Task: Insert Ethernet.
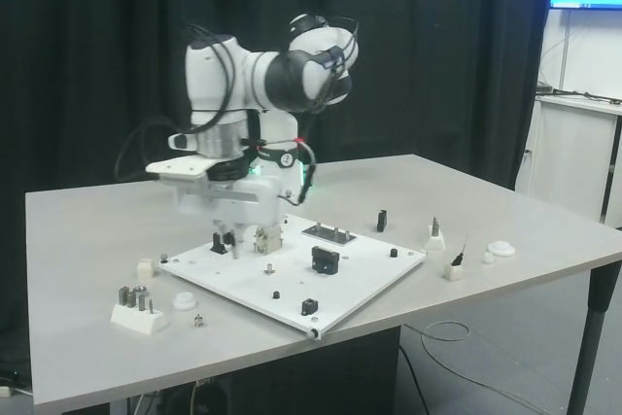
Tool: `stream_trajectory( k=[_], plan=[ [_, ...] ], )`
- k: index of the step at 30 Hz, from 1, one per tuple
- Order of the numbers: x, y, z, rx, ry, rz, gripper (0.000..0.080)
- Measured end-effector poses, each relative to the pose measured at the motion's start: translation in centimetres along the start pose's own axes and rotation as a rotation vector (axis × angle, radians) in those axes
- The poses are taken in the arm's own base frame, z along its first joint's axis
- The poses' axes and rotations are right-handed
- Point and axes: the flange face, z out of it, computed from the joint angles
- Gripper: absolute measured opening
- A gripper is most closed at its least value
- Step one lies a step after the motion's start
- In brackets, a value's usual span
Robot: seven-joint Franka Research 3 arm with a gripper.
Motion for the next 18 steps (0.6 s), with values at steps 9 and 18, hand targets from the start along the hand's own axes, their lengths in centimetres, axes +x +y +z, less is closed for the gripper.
stream_trajectory(
  k=[9,18],
  plan=[
    [-4.1,-2.1,0.5,-0.013,0.021,0.050,0.0071],
    [-7.7,-3.4,1.1,-0.018,0.030,0.102,0.0071]
  ],
)
